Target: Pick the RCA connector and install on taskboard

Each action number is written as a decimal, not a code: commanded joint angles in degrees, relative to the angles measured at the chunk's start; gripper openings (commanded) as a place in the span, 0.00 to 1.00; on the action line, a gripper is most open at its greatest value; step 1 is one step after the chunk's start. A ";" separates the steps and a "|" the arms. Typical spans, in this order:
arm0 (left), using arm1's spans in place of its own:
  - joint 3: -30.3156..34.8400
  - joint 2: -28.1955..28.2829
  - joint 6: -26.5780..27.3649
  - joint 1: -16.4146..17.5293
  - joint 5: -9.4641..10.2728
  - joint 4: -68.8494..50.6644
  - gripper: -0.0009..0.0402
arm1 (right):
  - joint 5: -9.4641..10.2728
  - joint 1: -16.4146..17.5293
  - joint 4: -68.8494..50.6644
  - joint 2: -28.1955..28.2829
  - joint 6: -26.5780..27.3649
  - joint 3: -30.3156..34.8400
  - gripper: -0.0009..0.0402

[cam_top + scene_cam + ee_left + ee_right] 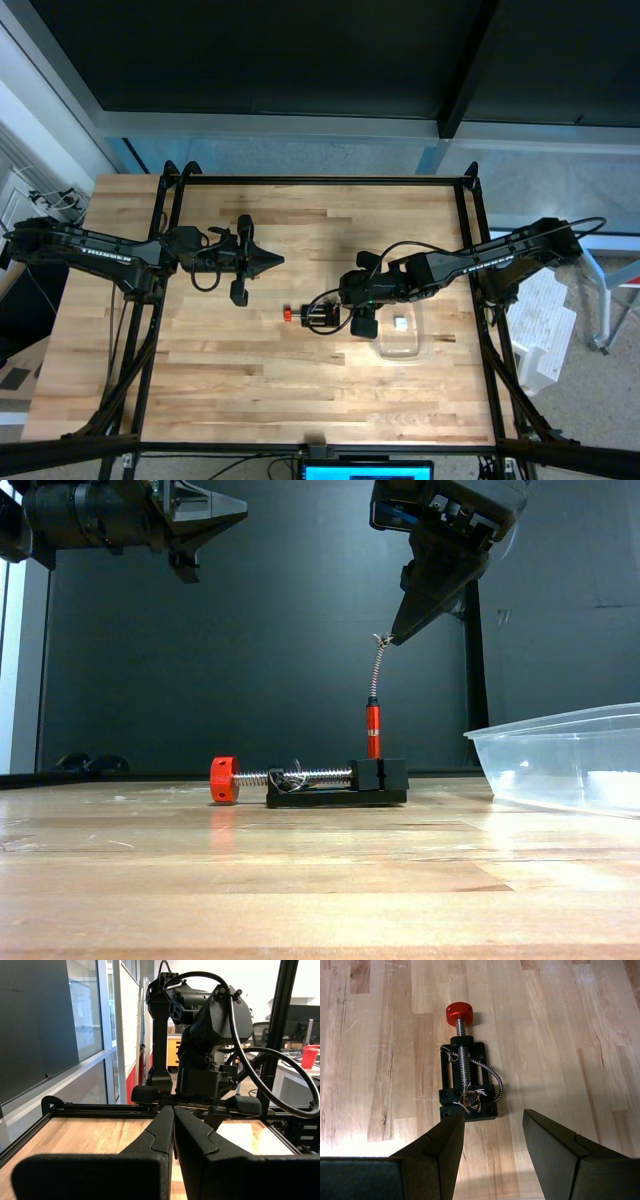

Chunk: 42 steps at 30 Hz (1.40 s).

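You've got the black, red-knobbed taskboard (335, 783) flat on the surface (300, 880), with the red RCA connector (372, 730) standing upright on its knobless end.

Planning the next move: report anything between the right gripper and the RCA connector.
Nothing visible does. The right gripper hangs open above the RCA connector, which stands upright on the taskboard; only its own braided lead rises toward the fingers. The clear tray lies aside; the left gripper is shut, raised at the far left.

The taskboard (322, 317) lies under right tool (492, 1117), right of left tool (275, 261).
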State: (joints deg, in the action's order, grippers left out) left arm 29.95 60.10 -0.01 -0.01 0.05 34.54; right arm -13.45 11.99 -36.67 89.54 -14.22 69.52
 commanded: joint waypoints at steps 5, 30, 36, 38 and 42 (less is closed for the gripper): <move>0.00 0.02 0.00 0.00 -0.02 0.00 0.02 | 1.27 0.04 -0.20 -0.98 0.09 0.04 0.41; 0.00 0.00 0.00 0.00 -0.02 0.00 0.02 | 3.02 -6.14 25.92 -25.31 8.74 -16.41 0.26; 0.00 0.02 0.00 0.02 -0.02 0.00 0.02 | 3.04 -8.09 35.54 -29.88 8.68 -23.04 0.20; 0.00 0.00 0.00 0.00 -0.02 0.00 0.02 | 3.04 -8.55 36.68 -30.88 8.74 -24.30 0.18; 0.00 0.00 0.00 0.00 -0.02 0.00 0.02 | 3.21 -8.94 40.81 -32.68 9.18 -26.75 0.12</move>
State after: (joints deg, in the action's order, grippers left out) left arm 29.95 60.10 -0.01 -0.01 0.03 34.54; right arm -10.33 3.09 2.72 57.30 -5.39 43.44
